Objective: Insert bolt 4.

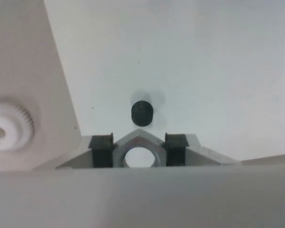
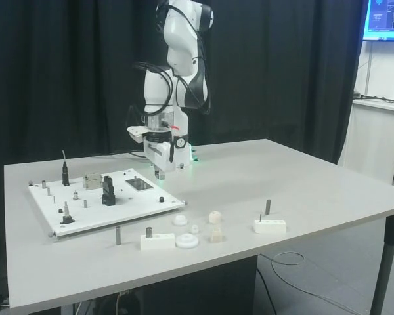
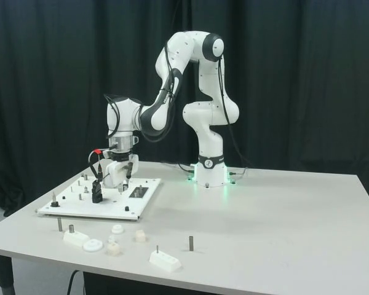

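While the gripper [image 1: 138, 151] is hovering over the white board [image 1: 190, 71], its black pads [image 1: 102, 149] are clamping a grey hex-headed bolt [image 1: 138, 153] between them, and just beyond the bolt a black round hole [image 1: 142, 113] is sitting in the board

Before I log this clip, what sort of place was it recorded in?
Most likely a robotics lab or test cell. A white arm is bolted to a grey table, black curtains close off the background, and a white assembly board with pegs and small parts lies under the pincer.
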